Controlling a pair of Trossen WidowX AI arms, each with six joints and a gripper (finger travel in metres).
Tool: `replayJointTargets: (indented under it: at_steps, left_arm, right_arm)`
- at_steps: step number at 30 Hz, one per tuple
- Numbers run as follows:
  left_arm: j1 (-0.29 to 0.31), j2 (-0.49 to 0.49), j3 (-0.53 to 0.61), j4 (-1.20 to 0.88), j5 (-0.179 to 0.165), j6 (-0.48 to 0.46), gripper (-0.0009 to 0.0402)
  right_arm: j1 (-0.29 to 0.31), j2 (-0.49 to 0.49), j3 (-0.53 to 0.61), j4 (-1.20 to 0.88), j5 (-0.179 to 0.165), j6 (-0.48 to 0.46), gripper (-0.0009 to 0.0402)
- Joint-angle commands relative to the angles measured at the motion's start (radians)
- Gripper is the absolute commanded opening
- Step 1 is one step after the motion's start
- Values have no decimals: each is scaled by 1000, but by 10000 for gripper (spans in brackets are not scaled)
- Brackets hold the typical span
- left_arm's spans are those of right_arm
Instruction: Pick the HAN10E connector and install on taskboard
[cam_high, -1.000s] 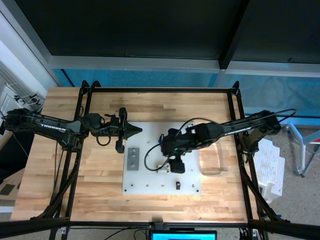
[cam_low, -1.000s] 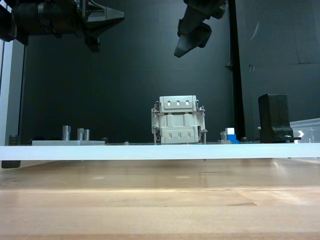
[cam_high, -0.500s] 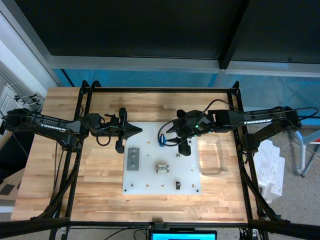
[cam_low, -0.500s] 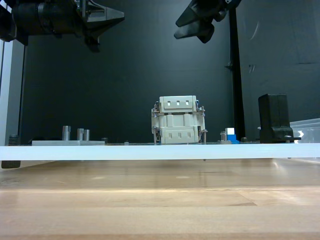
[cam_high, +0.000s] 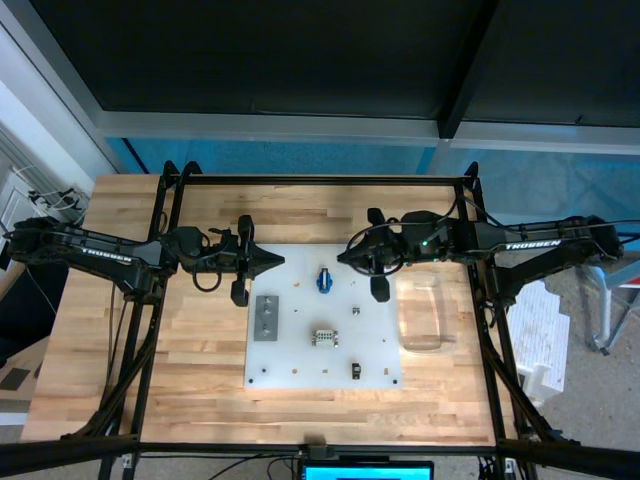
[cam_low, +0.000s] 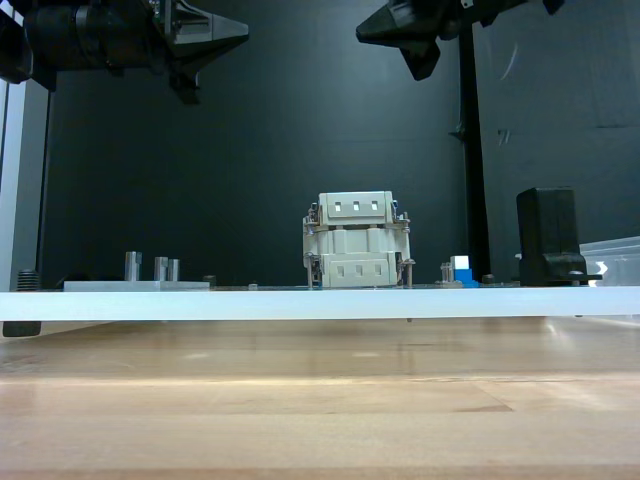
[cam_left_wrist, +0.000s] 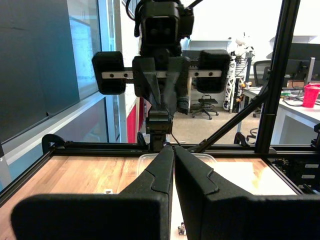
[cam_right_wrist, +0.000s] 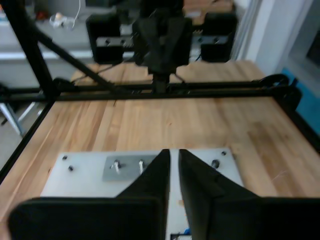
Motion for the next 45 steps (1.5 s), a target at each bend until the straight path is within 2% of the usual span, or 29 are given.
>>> replayJointTargets:
  at_steps: [1, 11, 19, 24, 27, 45]
  left_arm:
    - [0, 0, 0, 0, 0, 0, 1]
    - [0, 0, 0, 0, 0, 0, 1]
    - [0, 0, 0, 0, 0, 0, 1]
    - [0, 0, 0, 0, 0, 0, 1]
    - [0, 0, 0, 0, 0, 0, 1]
    - [0, 0, 0, 0, 0, 0, 1]
  right_arm:
    - [-9, -27, -57, 97, 1, 5, 3]
    - [-29, -91, -240, 389, 1, 6, 0]
    - [-32, -111, -330, 531, 1, 20, 0]
    - [-32, -119, -361, 562, -17, 40, 0]
    - [-32, -122, -382, 577, -17, 66, 0]
    - [-33, -129, -390, 576, -22, 62, 0]
